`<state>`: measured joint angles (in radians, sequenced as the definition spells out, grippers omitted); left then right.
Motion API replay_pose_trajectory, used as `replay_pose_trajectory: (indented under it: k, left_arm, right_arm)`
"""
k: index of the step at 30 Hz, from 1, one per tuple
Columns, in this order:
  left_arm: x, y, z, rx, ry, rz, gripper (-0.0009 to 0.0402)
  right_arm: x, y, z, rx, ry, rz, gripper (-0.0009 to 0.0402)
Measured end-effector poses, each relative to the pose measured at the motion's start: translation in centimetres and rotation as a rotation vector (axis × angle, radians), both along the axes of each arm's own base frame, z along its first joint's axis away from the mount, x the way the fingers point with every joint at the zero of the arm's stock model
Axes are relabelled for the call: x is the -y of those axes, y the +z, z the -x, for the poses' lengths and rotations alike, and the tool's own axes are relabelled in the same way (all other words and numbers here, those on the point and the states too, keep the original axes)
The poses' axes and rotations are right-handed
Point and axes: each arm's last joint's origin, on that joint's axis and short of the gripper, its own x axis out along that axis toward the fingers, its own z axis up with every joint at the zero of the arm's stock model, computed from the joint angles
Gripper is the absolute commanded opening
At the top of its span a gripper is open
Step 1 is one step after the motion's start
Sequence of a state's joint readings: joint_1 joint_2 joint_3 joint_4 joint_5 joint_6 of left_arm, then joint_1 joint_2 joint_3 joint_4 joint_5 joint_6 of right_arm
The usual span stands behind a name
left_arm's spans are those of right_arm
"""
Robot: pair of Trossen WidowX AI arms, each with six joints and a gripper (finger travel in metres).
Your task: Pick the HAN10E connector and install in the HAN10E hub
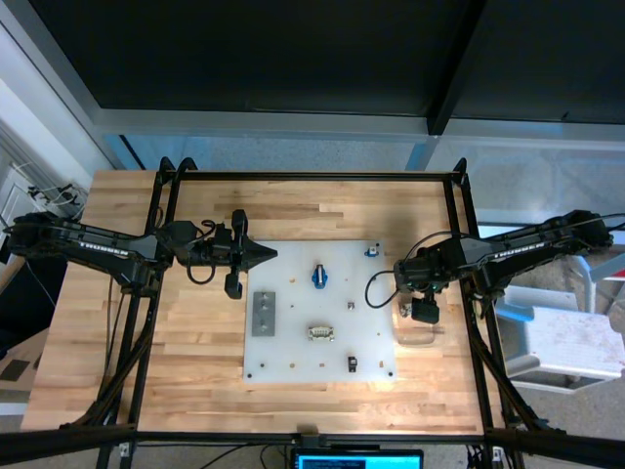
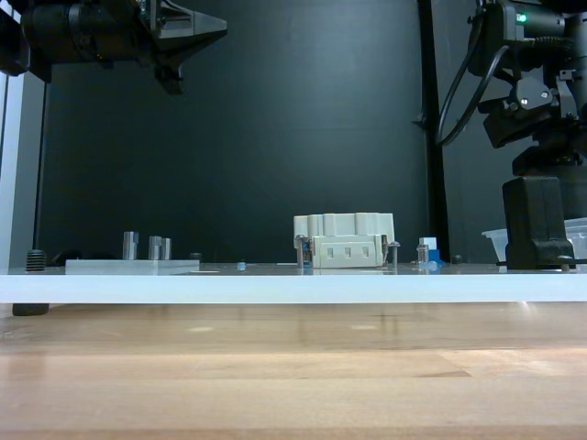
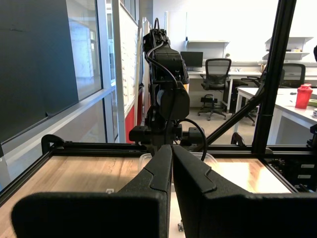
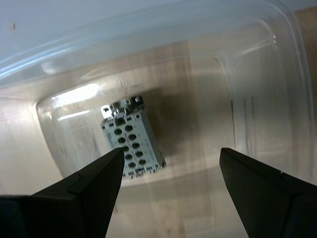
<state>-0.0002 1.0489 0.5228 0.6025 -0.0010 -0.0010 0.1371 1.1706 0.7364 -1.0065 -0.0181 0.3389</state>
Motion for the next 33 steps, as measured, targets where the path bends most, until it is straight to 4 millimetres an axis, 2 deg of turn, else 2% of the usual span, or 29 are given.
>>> replay_pose_trajectory:
  k: [16, 33]
  left_arm:
    - [0.0, 0.0, 0.0, 0.0, 0.0, 0.0, 0.0]
    - [0.0, 0.0, 0.0, 0.0, 0.0, 0.0, 0.0]
  right_arm:
    - [-0.2, -0.7, 0.1, 0.005, -0.005, -0.007, 0.0271]
    - [-0.6, -2.3, -0.9, -0.07, 0.044, 0.002, 0.0271]
